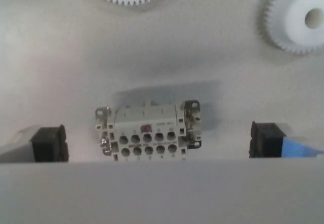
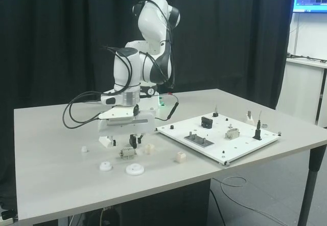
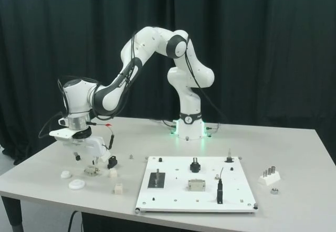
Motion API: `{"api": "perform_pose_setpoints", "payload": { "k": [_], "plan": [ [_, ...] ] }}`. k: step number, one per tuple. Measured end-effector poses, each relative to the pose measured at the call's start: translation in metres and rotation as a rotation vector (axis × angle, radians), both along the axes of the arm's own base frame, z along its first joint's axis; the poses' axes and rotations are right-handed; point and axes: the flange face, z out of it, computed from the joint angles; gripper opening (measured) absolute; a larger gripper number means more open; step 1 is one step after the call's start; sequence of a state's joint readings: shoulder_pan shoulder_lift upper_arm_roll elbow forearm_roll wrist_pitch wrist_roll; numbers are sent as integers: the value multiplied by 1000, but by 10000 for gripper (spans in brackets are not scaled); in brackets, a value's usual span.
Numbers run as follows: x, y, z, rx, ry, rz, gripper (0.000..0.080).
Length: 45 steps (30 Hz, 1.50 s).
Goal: Pick waterproof.
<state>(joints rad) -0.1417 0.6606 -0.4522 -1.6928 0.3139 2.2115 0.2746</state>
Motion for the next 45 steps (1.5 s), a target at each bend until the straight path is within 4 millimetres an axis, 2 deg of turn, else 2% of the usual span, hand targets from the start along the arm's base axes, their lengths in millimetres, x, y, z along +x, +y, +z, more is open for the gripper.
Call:
{"api": "perform_pose_setpoints", "payload": {
  "k": [45],
  "plan": [
    [-17, 6, -42, -11, -18, 116, 800]
  ]
}}
